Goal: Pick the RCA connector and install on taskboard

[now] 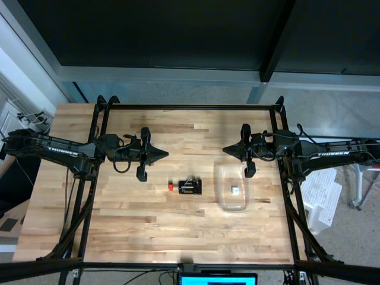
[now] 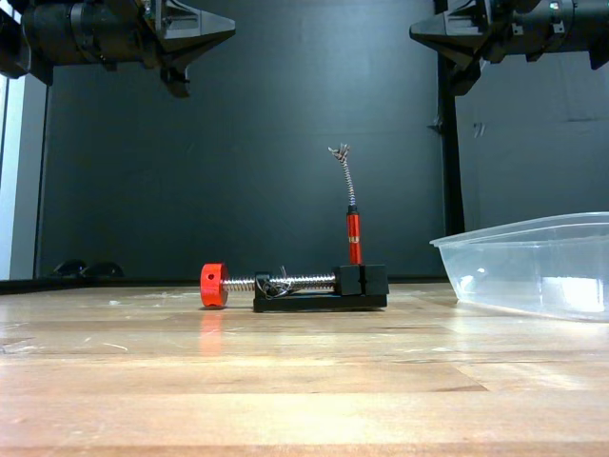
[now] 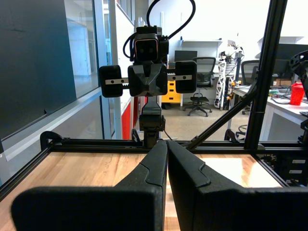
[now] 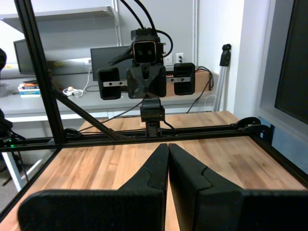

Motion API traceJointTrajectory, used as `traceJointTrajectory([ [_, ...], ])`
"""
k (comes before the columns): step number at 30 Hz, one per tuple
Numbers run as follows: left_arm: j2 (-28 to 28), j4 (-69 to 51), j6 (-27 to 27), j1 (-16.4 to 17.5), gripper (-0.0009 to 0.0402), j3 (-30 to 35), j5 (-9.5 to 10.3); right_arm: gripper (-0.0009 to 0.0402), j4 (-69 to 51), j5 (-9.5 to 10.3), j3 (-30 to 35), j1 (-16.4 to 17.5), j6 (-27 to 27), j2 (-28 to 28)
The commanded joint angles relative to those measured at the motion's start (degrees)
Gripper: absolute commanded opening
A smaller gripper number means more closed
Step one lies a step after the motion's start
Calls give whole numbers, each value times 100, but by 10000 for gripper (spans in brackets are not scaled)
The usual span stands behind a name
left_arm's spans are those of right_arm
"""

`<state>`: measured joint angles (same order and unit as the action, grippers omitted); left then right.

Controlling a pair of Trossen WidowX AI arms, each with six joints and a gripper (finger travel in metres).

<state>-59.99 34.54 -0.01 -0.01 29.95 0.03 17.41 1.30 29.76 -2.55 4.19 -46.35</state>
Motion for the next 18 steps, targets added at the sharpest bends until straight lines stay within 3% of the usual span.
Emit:
traceJointTrajectory([
  [1, -2, 2, 2, 2, 0, 0, 0, 0, 7, -7, 4, 2, 4, -4],
  [18, 0, 2, 2, 0, 0, 0, 0, 0, 2, 22, 4, 4, -13, -4],
])
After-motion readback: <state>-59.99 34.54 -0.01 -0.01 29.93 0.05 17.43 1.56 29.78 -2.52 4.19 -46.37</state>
